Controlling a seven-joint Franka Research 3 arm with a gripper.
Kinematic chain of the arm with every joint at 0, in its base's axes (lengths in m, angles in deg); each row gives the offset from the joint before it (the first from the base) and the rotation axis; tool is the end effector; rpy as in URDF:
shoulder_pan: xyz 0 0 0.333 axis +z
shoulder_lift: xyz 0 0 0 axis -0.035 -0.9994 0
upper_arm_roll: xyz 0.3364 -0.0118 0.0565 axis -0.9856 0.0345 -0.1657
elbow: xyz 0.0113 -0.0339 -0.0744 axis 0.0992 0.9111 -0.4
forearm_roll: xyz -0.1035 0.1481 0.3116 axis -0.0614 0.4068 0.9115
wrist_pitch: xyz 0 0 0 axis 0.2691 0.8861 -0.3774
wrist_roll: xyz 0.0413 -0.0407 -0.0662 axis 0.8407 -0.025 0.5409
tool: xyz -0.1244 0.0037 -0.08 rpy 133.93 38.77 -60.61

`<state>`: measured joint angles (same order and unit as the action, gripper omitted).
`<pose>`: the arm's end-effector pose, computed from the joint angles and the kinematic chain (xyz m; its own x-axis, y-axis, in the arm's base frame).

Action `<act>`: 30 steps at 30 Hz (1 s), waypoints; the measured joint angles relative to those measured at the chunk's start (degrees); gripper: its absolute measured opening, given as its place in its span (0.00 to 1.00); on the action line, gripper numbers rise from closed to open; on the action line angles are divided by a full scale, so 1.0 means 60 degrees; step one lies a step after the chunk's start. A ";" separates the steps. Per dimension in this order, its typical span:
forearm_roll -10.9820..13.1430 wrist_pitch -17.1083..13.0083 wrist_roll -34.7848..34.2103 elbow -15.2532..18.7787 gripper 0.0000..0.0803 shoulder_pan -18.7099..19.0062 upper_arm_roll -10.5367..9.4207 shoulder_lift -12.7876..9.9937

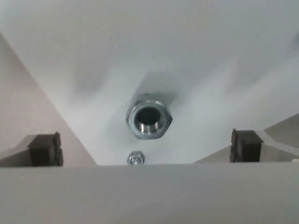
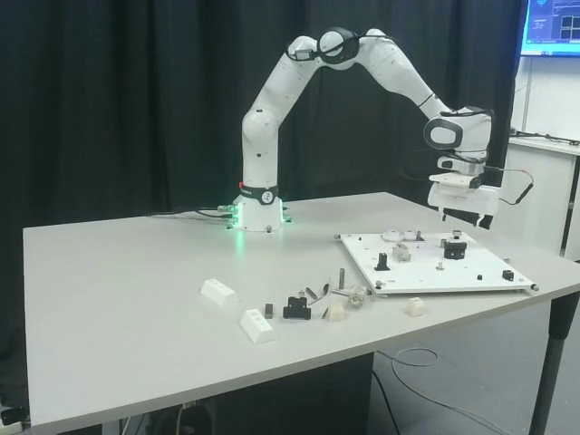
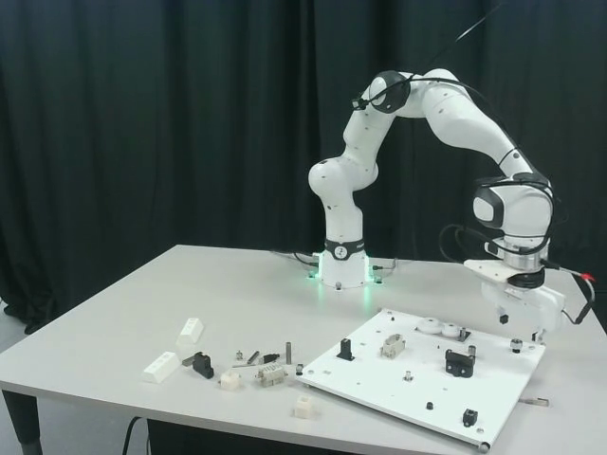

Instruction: Remove bolt 4.

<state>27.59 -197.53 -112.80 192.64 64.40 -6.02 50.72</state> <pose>0.4258 0.4550 0.2495 -0.0669 -0.9973 -0.0303 -0.9957 0.0648 0.0660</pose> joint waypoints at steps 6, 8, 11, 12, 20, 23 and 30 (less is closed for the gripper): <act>0.0135 0.0000 -0.0074 0.0119 1.00 0.0152 0.0146 -0.0004; 0.0177 -0.0001 -0.0115 0.0149 1.00 0.0246 0.0226 -0.0005; 0.0210 -0.0001 -0.0157 0.0174 1.00 0.0409 0.0363 -0.0013; 0.0228 -0.0001 -0.0181 0.0180 1.00 0.0476 0.0418 -0.0019; 0.0436 -0.0016 -0.0204 0.0186 1.00 0.1131 0.1002 -0.0157; 0.0566 -0.0034 -0.0204 0.0186 1.00 0.1433 0.1299 -0.0248; 0.1119 -0.0067 -0.0202 0.0185 1.00 0.2207 0.2111 -0.0538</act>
<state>34.30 -197.93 -114.01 193.76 77.64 6.65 47.49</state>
